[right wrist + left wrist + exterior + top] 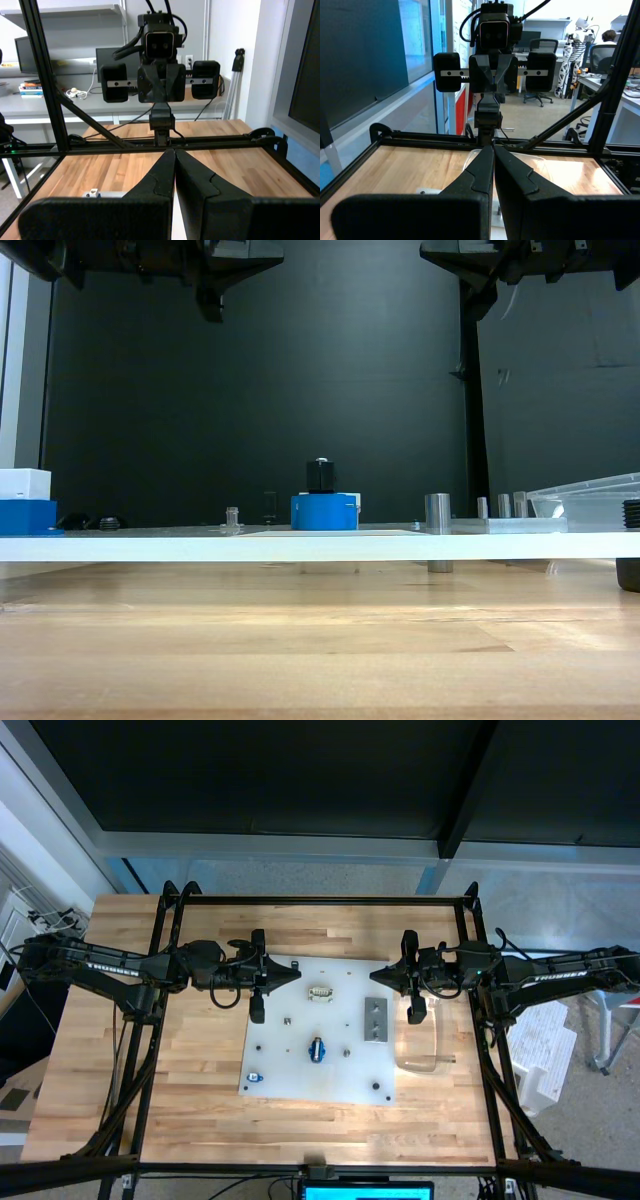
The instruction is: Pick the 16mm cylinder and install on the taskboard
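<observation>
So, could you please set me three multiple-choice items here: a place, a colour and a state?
1. The clear tray lies: A) beside the taskboard, right arm's side; B) left arm's side; C) under it.
2. The board's round middle fitting is: A) red; B) blue; C) green.
3. The left gripper and right gripper are: A) both open; B) both shut; C) one open.
1A, seen from above; 2B, plainly blue; 3B, high over the board's far edge, fingertips meeting.
</observation>
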Tool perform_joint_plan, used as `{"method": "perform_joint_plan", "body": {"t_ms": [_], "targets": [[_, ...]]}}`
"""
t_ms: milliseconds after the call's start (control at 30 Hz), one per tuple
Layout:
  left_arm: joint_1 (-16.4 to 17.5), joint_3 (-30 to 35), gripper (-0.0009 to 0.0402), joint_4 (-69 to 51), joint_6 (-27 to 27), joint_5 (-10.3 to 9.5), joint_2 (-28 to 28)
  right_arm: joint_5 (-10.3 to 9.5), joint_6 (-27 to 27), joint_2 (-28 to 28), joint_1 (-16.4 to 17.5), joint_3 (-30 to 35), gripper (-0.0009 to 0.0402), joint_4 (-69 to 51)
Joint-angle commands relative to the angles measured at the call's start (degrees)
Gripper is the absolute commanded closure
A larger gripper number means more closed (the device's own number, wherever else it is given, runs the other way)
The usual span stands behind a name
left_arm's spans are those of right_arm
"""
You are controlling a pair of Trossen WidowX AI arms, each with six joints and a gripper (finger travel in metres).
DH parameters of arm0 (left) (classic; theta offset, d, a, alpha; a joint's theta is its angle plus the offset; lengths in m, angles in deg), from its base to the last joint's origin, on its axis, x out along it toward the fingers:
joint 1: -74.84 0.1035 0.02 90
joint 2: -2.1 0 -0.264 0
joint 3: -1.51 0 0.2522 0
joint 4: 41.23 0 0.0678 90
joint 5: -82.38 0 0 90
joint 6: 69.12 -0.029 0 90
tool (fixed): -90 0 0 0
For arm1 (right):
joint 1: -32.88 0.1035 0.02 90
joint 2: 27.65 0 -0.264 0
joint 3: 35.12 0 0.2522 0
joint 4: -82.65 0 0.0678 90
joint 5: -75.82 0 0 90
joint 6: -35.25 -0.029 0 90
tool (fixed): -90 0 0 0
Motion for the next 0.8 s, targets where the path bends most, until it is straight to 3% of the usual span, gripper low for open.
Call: {"method": "perform_joint_plan", "body": {"t_ms": [33,333,400,800], "targets": [[0.02,-1.18,0.0394,0.61,-0.13,-0.94,0.07,0.02,0.04,0.02,-0.33,0.0,0.0393,0.42],[0.2,-2.51,0.0394,4.17,0.0,-1.77,0.09,-0.09,-1.42,0.5,-2.58,0.0,0.0393,0.48],[0.28,-2.51,0.0394,4.09,-0.02,-1.75,0.09,-1.01,-1.57,0.5,-2.6,0.0,0.0393,0.63],[0.35,-2.51,0.0394,4.5,1.27,-1.73,0.07,-1.14,-2.6,0.5,-2.67,0.0,0.0393,0.72]]}}
